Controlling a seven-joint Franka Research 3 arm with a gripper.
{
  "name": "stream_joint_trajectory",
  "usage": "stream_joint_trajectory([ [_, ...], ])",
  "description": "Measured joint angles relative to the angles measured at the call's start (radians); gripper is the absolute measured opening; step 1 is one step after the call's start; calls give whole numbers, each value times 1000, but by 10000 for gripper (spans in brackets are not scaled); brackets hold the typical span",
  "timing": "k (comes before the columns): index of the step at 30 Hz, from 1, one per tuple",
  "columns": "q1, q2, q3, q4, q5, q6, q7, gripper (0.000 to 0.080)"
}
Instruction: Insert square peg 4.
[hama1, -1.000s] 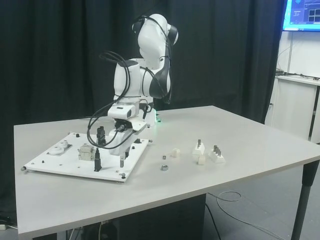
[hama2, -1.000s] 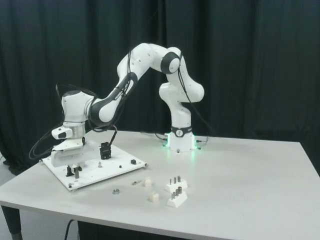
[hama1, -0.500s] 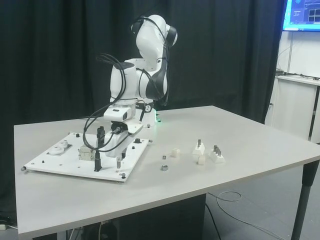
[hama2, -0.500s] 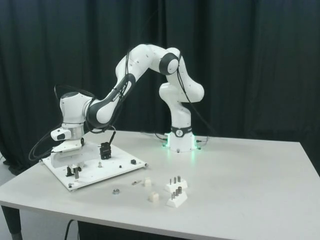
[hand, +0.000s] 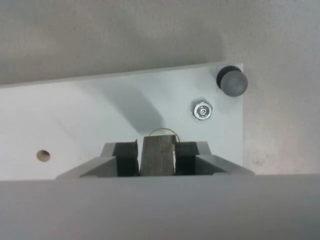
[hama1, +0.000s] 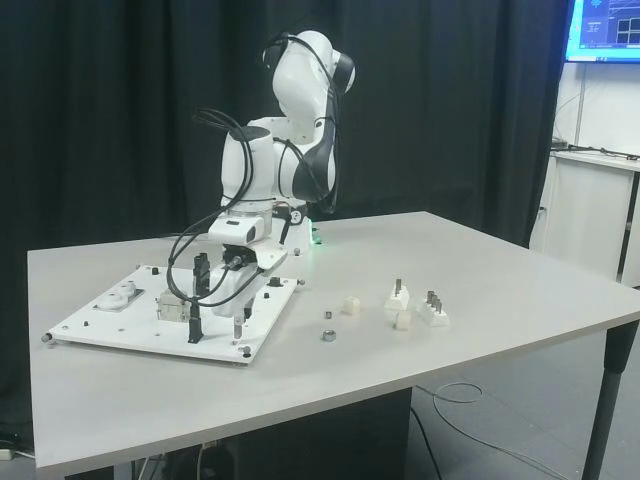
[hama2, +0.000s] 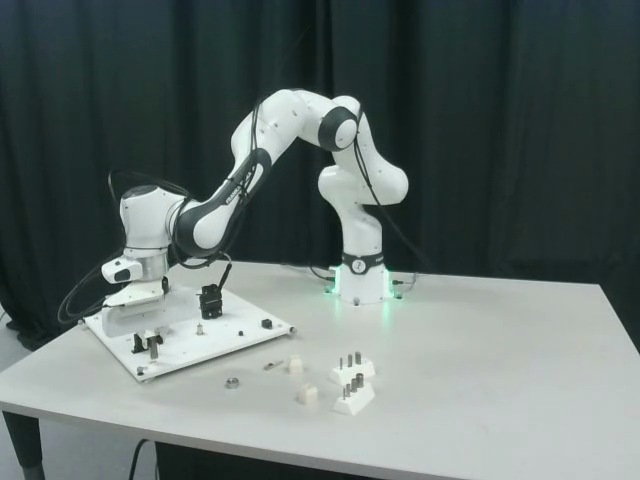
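Grey gripper (hand: 156, 156) stays clenched on the peg (hand: 157, 155) at lower centre of the wrist view. Arm has shifted left over the white board (hama1: 140, 325) in the first room view; insertion is judged pending.

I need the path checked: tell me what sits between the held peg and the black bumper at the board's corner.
In the wrist view, one hex nut sits on the white board between the peg in the gripper and the black bumper; otherwise bare board.
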Motion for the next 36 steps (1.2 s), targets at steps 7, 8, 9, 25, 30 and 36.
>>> stream_joint_trajectory([
  [7,0,4,0,5,-2,-2,3,154],
  [8,0,4,-1,6,-2,-2,3,154],
  [9,0,5,-1,6,-3,-2,4,154],
  [25,-4,16,-9,13,-5,-3,8,154],
  [30,-4,18,-8,18,-5,-3,9,154],
  [36,-4,22,-8,23,-5,-3,9,154],
])
